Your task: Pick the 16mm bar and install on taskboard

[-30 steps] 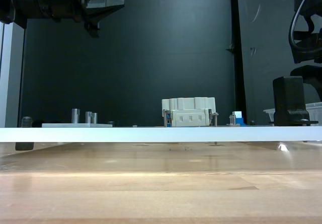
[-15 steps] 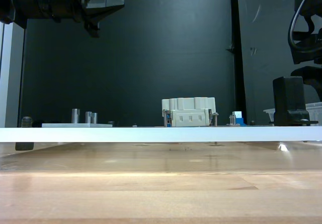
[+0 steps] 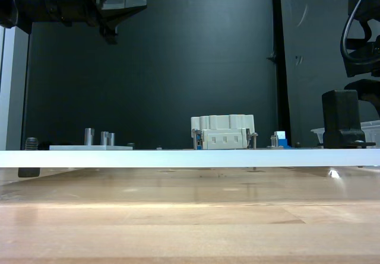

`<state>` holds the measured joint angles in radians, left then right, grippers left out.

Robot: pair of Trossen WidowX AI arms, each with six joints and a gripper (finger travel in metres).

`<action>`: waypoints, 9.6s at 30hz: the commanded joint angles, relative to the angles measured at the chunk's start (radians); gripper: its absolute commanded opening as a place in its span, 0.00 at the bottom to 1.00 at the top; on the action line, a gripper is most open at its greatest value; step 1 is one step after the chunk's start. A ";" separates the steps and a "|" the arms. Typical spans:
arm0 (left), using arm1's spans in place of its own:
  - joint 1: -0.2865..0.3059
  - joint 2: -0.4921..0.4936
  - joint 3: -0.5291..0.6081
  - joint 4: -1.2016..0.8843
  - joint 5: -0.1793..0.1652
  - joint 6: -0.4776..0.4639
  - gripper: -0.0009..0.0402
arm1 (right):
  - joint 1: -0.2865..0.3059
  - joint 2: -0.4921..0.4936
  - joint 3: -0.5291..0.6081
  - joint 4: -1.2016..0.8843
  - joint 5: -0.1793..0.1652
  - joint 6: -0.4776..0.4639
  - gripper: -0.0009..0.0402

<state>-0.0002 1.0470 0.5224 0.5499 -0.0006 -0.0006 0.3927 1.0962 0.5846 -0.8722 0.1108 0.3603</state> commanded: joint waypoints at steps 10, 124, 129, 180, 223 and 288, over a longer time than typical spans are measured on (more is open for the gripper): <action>0.000 0.000 0.000 0.000 0.000 0.000 0.02 | 0.000 0.000 0.000 0.000 0.001 -0.002 0.26; 0.000 0.000 0.000 0.001 0.000 0.000 0.02 | 0.277 0.634 0.748 -0.182 0.012 0.328 0.05; 0.000 0.000 0.000 0.000 0.000 0.000 0.02 | 0.279 0.651 0.747 -0.162 0.012 0.328 0.05; 0.000 0.000 0.000 0.000 0.000 0.000 0.02 | 0.282 0.683 0.724 -0.112 0.002 0.335 0.05; 0.000 0.000 0.000 0.000 0.000 0.000 0.02 | 0.282 0.683 0.705 -0.076 0.002 0.320 0.05; 0.000 0.000 0.000 0.000 0.000 0.000 0.02 | 0.277 0.514 0.635 -0.074 0.009 0.306 0.52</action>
<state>-0.0002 1.0470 0.5224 0.5499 -0.0006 -0.0002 0.6727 1.6245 1.2190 -0.9504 0.1108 0.6712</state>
